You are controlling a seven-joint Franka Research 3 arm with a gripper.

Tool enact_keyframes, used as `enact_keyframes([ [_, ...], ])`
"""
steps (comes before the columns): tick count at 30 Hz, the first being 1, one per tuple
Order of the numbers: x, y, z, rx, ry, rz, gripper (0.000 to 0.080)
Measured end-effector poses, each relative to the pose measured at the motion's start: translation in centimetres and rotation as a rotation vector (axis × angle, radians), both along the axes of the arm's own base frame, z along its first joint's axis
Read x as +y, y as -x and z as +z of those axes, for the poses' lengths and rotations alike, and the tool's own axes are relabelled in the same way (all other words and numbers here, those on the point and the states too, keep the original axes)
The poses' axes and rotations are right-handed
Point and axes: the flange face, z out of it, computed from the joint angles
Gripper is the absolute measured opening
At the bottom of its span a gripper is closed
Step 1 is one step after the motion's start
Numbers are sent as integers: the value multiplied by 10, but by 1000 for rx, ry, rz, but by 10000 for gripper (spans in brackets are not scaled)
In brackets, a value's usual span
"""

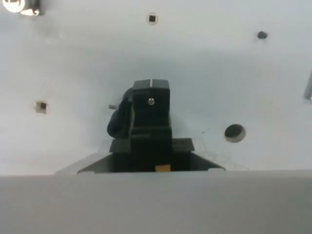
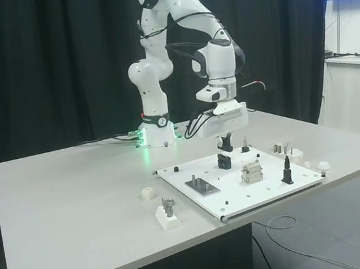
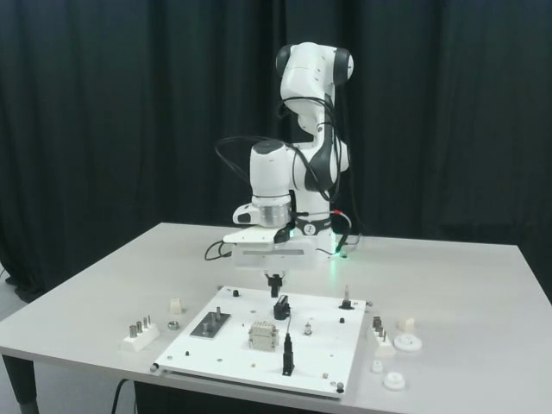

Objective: Insert D-SUB.

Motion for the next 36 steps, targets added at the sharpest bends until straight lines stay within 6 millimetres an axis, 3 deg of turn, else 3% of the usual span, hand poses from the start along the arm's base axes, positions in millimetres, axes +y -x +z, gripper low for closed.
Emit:
enact_keyframes([
  [20, 6, 12, -8, 25, 0, -112, 153],
  [36, 10, 13, -9, 35, 2, -106, 153],
])
